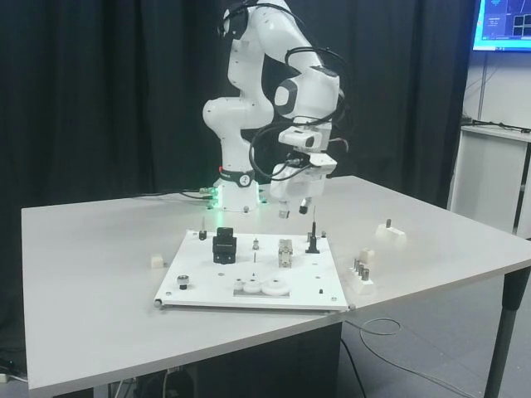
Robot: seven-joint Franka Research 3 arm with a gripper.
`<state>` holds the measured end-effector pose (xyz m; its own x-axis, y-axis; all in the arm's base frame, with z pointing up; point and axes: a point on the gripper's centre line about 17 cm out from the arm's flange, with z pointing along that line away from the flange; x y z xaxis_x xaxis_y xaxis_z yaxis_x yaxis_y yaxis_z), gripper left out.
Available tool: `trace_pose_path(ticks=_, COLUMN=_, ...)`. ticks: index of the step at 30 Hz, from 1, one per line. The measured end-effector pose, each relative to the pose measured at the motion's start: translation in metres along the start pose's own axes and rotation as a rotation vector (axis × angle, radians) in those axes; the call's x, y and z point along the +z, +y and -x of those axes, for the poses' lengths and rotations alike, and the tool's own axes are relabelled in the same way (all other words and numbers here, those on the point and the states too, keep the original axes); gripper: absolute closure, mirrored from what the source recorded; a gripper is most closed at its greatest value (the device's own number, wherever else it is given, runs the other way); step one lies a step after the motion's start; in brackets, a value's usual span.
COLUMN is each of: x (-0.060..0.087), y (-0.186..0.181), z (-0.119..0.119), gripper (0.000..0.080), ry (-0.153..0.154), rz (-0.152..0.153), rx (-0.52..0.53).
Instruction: Pick round peg 1.
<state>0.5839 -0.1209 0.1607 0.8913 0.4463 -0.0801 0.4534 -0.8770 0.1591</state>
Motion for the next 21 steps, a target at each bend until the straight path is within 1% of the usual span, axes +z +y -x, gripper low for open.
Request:
trace_pose_path(ticks=3, x=-0.006, y=-0.008, z=-0.007, gripper=0.0003, ry=-0.002, rz=-0.014, rx=0.058)
trace_pose_path(ticks=11, x=-0.019, y=-0.028, z=-0.021, gripper=0.0003, ry=-0.019, rz=-0.045, rx=0.152)
trace_pose_path(ticks=21, x=-0.025, y=-0.054, z=-0.037, gripper=0.0003, ry=-0.041, rz=-0.068, rx=0.186)
